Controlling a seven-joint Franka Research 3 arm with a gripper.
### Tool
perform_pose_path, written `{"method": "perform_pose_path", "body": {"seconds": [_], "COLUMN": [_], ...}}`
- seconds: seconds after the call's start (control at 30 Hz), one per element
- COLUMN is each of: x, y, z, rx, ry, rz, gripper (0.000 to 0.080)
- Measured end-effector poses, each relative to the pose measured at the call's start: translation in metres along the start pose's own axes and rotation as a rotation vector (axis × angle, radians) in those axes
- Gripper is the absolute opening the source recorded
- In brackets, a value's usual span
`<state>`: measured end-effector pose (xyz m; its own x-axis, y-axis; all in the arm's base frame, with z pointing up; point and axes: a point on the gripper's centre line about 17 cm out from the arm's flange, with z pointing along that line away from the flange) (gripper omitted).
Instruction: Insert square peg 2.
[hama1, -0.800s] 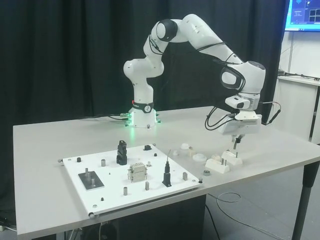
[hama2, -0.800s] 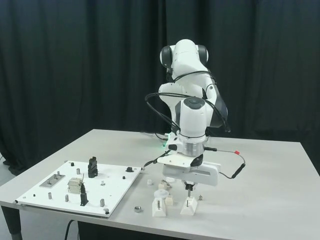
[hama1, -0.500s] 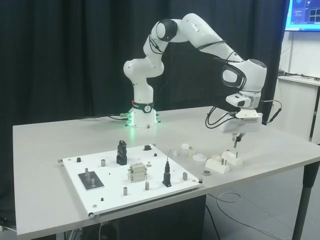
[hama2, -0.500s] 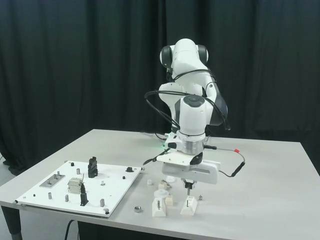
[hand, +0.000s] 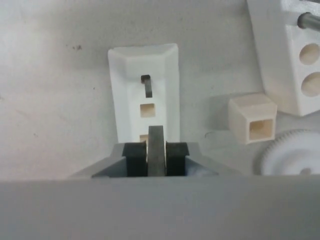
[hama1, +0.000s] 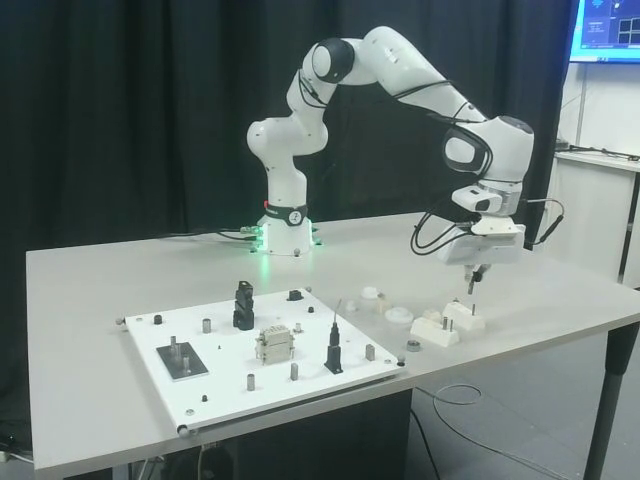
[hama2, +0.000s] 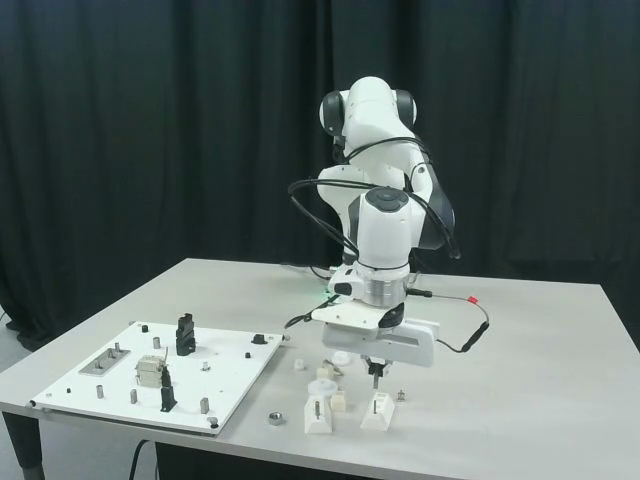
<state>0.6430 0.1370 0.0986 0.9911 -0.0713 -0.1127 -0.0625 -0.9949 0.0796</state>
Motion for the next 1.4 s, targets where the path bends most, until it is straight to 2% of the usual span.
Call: {"method": "perform_pose_path", "body": {"seconds": [0.43, 1.4], "x": [0.004, 0.03], "y": [0.005, 0.041], "z": [-0.01, -0.044], "rx": [-0.008, -0.037], "ry": [0.001, 0.055], "rz": [0.001, 0.027], "gripper": [0.0076, 0.0076]}}
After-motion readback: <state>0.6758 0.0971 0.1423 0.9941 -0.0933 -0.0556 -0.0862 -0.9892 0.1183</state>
